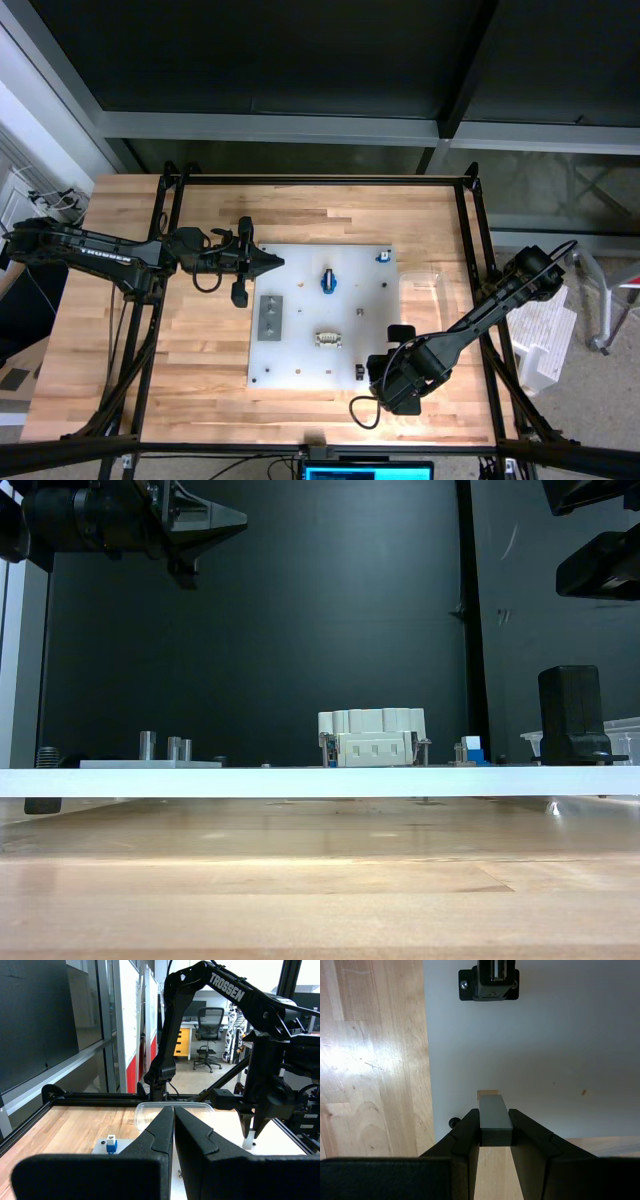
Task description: Pick the 16mm bar and install on taskboard
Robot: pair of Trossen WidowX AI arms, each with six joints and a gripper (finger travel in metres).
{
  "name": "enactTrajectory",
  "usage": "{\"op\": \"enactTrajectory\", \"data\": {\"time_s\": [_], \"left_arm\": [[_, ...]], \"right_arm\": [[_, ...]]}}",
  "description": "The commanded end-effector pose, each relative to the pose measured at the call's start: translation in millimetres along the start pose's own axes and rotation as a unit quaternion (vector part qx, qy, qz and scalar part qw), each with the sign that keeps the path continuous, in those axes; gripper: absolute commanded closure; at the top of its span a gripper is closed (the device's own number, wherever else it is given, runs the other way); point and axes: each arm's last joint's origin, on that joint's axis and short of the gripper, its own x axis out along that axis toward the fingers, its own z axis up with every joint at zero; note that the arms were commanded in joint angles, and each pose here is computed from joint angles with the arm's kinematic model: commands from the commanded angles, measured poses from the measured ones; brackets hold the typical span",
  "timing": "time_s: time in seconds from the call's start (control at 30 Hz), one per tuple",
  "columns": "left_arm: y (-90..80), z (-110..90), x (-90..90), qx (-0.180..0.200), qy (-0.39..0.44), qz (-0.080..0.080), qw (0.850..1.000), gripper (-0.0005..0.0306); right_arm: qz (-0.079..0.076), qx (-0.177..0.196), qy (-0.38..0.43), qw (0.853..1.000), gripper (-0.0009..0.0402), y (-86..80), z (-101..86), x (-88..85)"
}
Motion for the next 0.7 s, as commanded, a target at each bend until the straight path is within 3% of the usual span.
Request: {"op": "enactTrajectory", "data": {"time_s": [0.03,0.7], "left_arm": [[0.0,0.0,0.1,0.000,0.000,0.000,1.000,0.0300],[0.0,0.0,0.1,0.000,0.000,0.000,1.000,0.0300]], "right_arm": [[0.001,0.000,-0.002,1.000,0.0381,0.3,0.2,-0.2],[-0.001,-0.001,-0.004,1.000,0.0381,-0.1,-0.1,1.7]]}}
